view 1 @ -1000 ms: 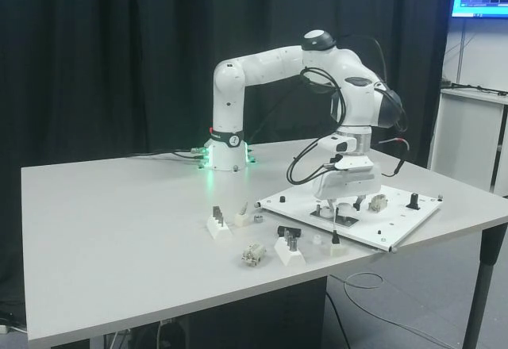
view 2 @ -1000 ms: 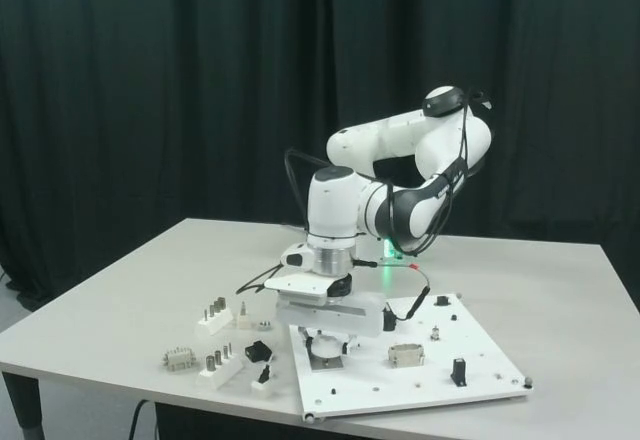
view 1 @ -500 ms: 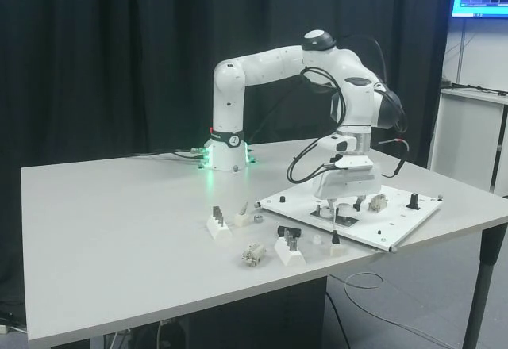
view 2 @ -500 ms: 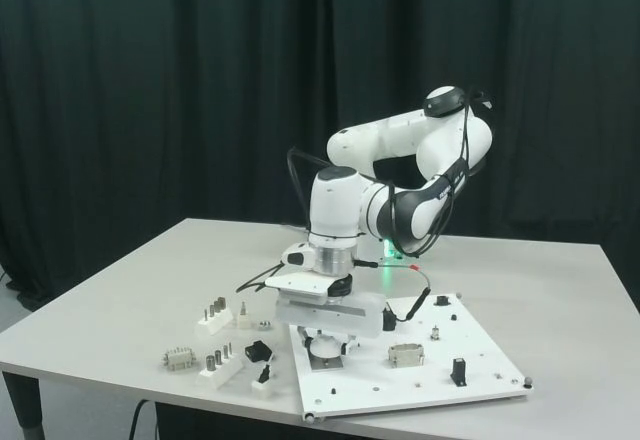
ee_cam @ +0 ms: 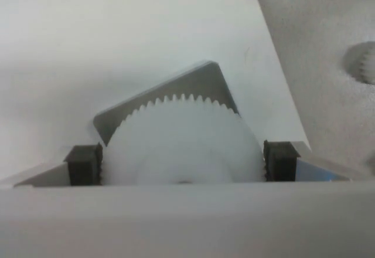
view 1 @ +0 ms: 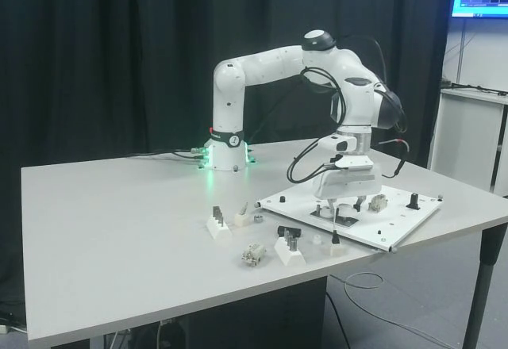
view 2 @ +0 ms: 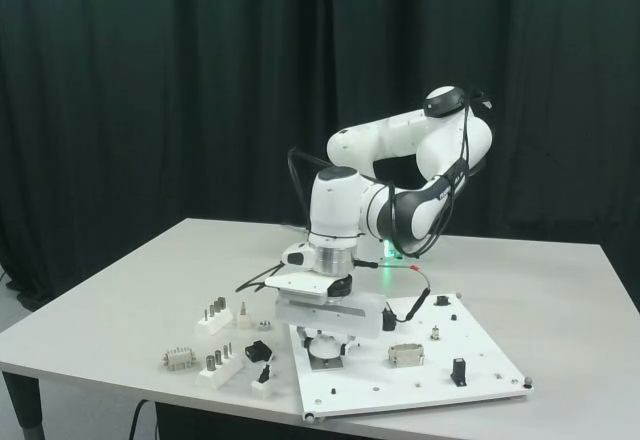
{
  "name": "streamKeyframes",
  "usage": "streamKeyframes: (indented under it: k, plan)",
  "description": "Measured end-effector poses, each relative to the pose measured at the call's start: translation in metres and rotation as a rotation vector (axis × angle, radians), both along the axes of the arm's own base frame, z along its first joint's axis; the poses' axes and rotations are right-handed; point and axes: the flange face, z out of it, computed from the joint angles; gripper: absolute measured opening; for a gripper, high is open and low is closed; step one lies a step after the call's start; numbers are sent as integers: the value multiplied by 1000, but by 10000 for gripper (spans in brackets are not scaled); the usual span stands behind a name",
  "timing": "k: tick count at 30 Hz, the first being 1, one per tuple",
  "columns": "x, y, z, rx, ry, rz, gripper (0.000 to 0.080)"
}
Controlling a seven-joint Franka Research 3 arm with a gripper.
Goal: Insert large gear.
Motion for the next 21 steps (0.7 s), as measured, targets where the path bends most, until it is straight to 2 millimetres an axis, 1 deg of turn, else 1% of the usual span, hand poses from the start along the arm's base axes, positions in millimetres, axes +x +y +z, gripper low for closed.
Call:
streamKeyframes:
  k: [21]
  plan:
    - [1, 0, -1, -4, -5, 19, 596]
